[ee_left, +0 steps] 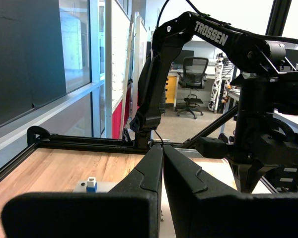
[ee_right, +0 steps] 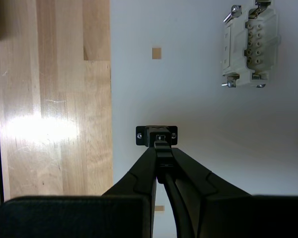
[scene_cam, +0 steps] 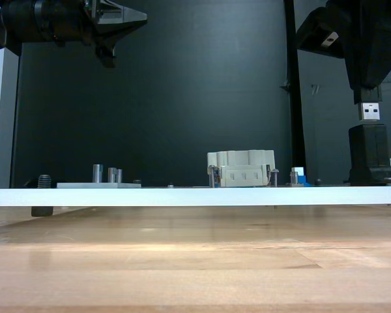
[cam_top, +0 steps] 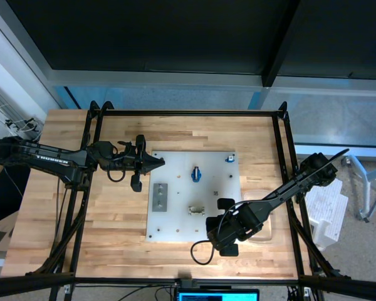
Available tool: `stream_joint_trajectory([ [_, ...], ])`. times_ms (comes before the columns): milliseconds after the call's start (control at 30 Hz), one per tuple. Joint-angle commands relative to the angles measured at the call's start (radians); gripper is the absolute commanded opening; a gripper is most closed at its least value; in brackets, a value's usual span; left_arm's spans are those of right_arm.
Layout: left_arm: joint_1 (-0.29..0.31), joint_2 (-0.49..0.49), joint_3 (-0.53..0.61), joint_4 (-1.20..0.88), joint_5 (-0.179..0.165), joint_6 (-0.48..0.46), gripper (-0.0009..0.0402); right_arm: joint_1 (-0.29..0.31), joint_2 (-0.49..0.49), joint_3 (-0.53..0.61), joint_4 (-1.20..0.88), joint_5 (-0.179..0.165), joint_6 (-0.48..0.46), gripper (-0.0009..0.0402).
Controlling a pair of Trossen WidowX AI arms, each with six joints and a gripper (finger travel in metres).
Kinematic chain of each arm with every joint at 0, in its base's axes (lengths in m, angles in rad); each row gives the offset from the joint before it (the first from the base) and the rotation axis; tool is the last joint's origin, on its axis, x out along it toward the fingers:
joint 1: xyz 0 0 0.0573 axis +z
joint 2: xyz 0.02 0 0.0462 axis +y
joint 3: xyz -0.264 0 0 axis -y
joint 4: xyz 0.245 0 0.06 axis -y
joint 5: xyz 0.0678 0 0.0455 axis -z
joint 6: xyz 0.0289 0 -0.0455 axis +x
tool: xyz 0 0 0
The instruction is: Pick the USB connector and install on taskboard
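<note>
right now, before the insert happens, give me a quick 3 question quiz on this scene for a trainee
1. True or false: the USB connector is already seated in the black port.
2. Which holds the USB connector? A) left gripper B) right gripper
3. Fill in: the left gripper hangs above the taskboard's far ____ corner.
Key: 1 false, it hangs just above the port; 2 B; 3 left.
</note>
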Motion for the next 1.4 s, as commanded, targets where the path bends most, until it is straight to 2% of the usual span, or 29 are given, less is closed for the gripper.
stream_joint_trajectory([
  [33,0.000,0.000,0.000,0.000,0.000,0.000,0.0000,0.000,-0.001,0.000,0.008,0.003,0.000,0.0000],
  [1400,0.000,0.000,0.000,0.000,0.000,0.000,0.0000,-0.002,-0.010,-0.024,0.030,0.003,-0.013,0.0000],
])
